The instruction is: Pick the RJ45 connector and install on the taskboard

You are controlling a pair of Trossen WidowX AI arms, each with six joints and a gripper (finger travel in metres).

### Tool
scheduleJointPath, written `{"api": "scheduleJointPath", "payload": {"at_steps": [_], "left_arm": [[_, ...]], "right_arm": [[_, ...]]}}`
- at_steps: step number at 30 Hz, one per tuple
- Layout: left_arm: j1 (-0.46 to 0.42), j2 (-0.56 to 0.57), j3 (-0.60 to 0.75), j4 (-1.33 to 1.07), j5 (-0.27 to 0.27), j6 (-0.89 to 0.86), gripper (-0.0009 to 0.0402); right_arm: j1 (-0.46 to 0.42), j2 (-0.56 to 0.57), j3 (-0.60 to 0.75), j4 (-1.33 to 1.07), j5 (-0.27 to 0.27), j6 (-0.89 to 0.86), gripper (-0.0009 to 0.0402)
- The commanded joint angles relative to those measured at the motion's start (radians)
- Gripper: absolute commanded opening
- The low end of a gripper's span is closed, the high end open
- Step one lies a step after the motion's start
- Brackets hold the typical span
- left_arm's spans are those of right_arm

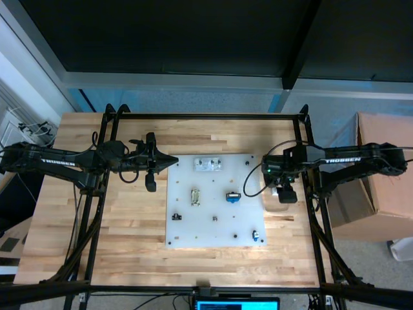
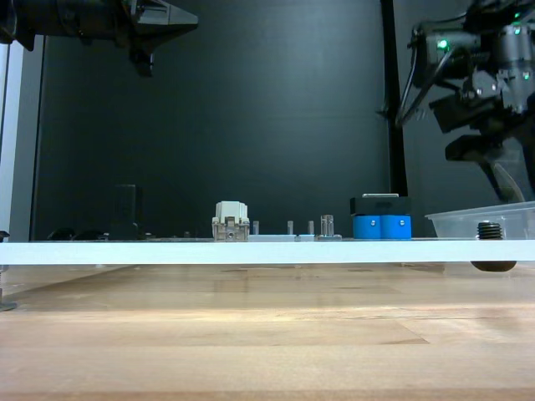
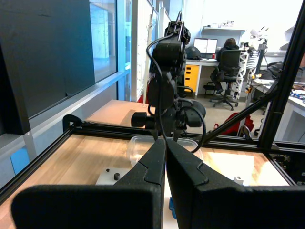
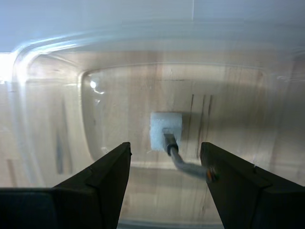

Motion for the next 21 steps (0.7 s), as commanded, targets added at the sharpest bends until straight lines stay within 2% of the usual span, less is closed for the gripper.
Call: {"api": "scheduleJointPath", "payload": {"at_steps": [1, 21], "left_arm": [[0.000, 0.000, 0.000, 0.000, 0.000, 0.000, 0.0000], [0.000, 0.000, 0.000, 0.000, 0.000, 0.000, 0.0000]], "right_arm": [[0.003, 0.015, -0.008, 0.011, 0.002, 0.001, 0.0187], [0.005, 0.093, -0.009, 0.016, 0.003, 0.006, 0.0116]]}}
